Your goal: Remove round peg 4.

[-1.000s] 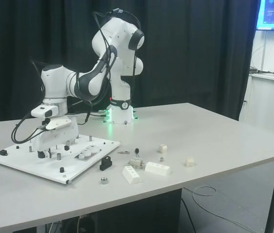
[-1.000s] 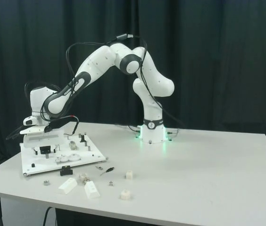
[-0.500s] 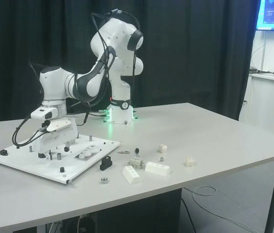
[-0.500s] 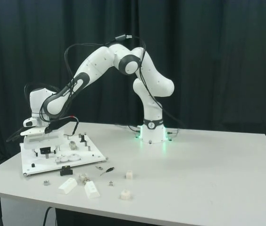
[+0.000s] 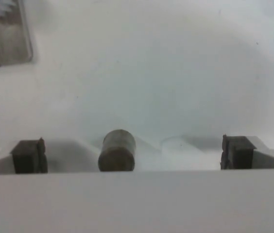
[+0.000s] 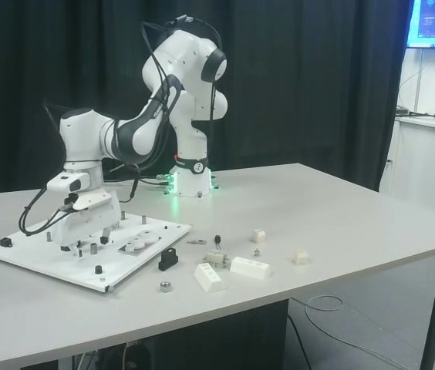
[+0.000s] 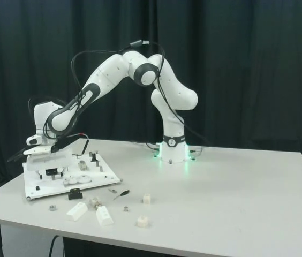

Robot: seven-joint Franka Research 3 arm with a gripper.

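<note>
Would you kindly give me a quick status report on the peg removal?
Claw open above white board. Round peg between fingertips, ungripped. Nothing in the way.

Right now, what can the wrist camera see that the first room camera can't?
Only the wrist view shows the gripper open, its two fingertips wide apart, with a round peg standing between them untouched. Only the first room view shows the whole white arm, the grey table and the loose parts lying on it. Both show the white board.
</note>
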